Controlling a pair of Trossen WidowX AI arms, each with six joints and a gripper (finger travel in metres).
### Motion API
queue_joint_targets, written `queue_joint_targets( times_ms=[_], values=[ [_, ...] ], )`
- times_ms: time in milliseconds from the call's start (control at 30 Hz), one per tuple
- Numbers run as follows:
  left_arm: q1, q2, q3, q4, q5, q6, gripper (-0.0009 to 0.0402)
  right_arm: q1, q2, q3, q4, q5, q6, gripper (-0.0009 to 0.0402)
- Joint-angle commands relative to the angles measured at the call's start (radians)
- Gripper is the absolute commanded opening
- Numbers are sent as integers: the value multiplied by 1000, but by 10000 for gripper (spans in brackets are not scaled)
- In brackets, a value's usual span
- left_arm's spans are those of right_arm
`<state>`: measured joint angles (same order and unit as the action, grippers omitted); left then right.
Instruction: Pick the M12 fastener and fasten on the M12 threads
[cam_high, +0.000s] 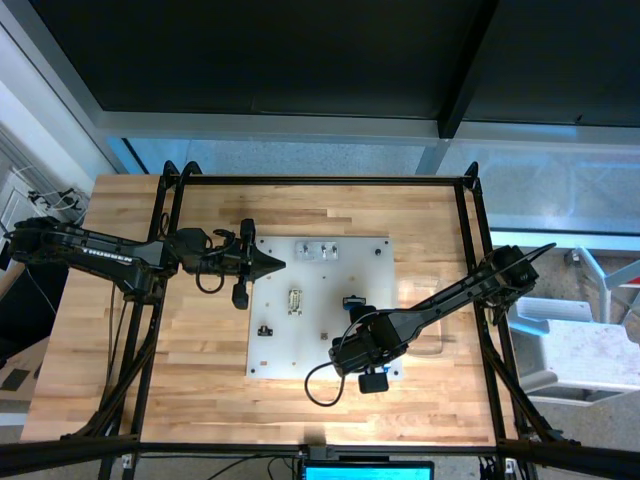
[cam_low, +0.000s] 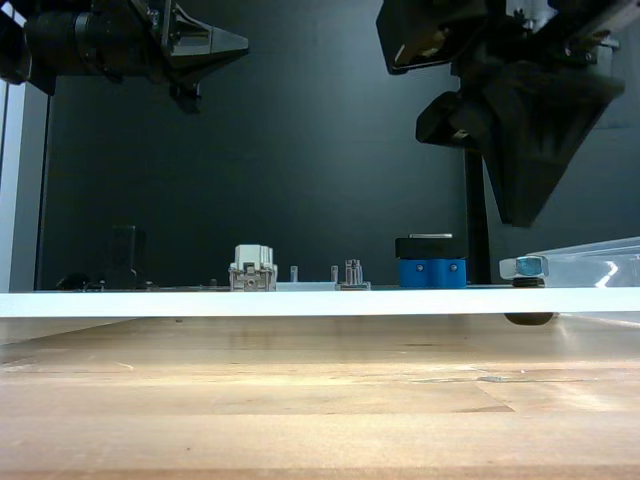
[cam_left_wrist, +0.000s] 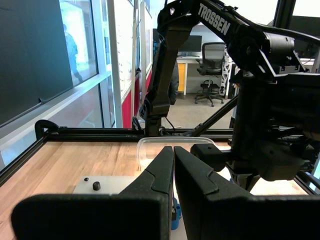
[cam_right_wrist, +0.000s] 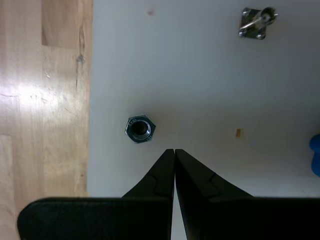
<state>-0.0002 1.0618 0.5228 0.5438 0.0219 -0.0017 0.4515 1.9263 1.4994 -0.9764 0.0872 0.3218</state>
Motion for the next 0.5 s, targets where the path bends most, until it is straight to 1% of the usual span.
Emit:
queue_joint_targets(
  times_ms=[33, 167, 233, 333, 400, 500],
  values=[
    [0, 0, 0, 0, 0, 0, 0, 0, 11, -3, 9, 0, -11, 0],
    [0, 0, 0, 0, 0, 0, 0, -5, 29, -11, 32, -1, -25, 0],
    [0, 0, 0, 0, 0, 0, 0, -5, 29, -13, 41, -12, -25, 0],
    [0, 0, 0, 0, 0, 0, 0, -5, 40, -15, 47, -13, -23, 0],
    [0, 0, 0, 0, 0, 0, 0, -6, 47, -15, 53, -35, -25, 0],
    [0, 0, 0, 0, 0, 0, 0, -6, 57, -15, 58, -36, -25, 0]
  ],
)
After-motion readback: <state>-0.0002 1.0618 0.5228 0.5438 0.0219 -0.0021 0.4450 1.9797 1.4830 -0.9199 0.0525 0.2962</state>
